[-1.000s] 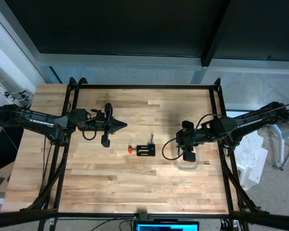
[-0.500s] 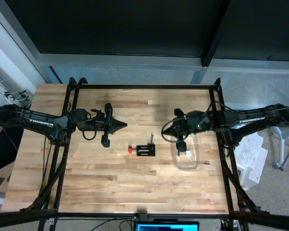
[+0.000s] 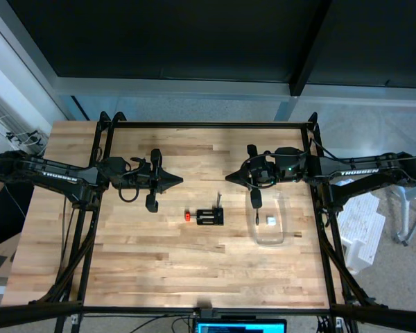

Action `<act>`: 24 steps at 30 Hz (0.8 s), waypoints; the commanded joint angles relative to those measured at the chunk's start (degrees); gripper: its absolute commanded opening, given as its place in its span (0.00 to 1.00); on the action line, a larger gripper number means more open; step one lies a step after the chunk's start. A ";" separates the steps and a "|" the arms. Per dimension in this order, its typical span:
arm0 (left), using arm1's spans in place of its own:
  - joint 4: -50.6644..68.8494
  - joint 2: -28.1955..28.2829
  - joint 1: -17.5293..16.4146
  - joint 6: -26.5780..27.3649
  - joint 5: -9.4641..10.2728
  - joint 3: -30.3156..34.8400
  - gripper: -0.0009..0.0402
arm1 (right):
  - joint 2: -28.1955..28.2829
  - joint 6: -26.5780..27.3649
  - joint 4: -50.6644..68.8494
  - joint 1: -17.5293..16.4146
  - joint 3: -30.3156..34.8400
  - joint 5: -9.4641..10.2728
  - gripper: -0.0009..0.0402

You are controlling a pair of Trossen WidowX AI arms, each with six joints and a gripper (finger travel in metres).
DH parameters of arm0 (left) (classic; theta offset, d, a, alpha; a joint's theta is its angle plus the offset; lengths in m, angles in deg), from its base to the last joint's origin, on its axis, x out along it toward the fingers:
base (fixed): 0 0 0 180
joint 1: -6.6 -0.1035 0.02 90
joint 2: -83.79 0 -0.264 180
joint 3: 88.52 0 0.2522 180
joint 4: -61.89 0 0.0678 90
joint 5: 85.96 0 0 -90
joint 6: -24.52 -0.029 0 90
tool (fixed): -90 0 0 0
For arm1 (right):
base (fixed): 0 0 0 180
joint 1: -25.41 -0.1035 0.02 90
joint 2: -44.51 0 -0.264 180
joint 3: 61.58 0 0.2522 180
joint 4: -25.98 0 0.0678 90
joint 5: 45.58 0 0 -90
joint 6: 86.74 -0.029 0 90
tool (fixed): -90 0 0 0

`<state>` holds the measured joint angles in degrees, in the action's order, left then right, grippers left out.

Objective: Remove the USB-C connector from taskboard and place in the container

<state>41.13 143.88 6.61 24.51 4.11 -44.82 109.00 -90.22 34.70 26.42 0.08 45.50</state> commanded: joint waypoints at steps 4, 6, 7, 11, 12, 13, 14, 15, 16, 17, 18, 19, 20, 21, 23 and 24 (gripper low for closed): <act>0.00 0.00 0.00 0.00 0.00 0.02 0.02 | -0.24 -0.07 -10.45 -0.02 -4.94 -1.64 0.02; -0.02 0.00 -0.02 0.00 0.00 0.02 0.02 | -0.52 -0.07 -13.09 -0.02 -6.43 -1.66 0.02; -0.02 0.00 0.00 0.00 0.00 0.02 0.02 | -0.59 -0.07 -14.21 -0.04 -7.06 -1.68 0.02; -0.02 0.02 0.00 0.00 0.00 0.02 0.02 | -0.76 -0.24 -18.69 -0.04 -9.57 -1.51 0.02; -0.02 0.02 0.00 0.00 0.00 0.02 0.02 | -0.81 -0.39 -19.56 -0.04 -10.03 -1.51 0.02; -0.02 0.02 0.00 0.00 0.00 0.02 0.02 | -0.92 -0.42 -20.24 -0.04 -10.43 -1.51 0.02; -0.02 0.00 0.00 0.00 0.00 0.02 0.02 | -1.03 -0.33 -20.92 -0.04 -10.82 -1.55 0.02; -0.02 0.00 0.00 0.00 -0.02 0.02 0.02 | -1.07 -0.26 -21.62 -0.02 -11.17 -1.62 0.02; -0.02 0.00 -0.02 0.00 0.00 0.02 0.02 | -1.07 -0.26 -22.51 -0.04 -11.58 -1.68 0.02; 0.00 0.02 0.00 0.00 0.00 0.02 0.02 | -1.07 -0.31 -23.41 -0.02 -11.96 -1.86 0.02; -0.02 0.00 0.00 0.00 0.00 0.02 0.02 | -1.07 -0.31 -23.91 -0.04 -12.22 -2.25 0.02; -0.02 0.00 -0.02 0.00 0.00 0.02 0.02 | -1.07 -0.31 -24.00 -0.02 -12.35 -2.73 0.02; -0.02 0.00 0.00 0.00 0.00 0.02 0.02 | -1.07 -0.26 -24.02 -0.02 -12.44 -2.91 0.02; -0.02 0.00 0.00 0.00 0.00 0.02 0.02 | -1.07 -0.28 -24.02 -0.02 -12.46 -2.95 0.02; -0.02 0.00 0.00 0.00 0.00 0.02 0.02 | -1.07 -0.26 -24.00 -0.04 -12.39 -2.82 0.02; -0.02 0.02 0.00 0.00 -0.02 0.02 0.02 | -1.07 -0.26 -24.00 -0.02 -12.28 -2.60 0.02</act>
<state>41.11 143.88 6.61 24.51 4.11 -44.82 107.88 -90.46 10.62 26.42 -12.42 42.53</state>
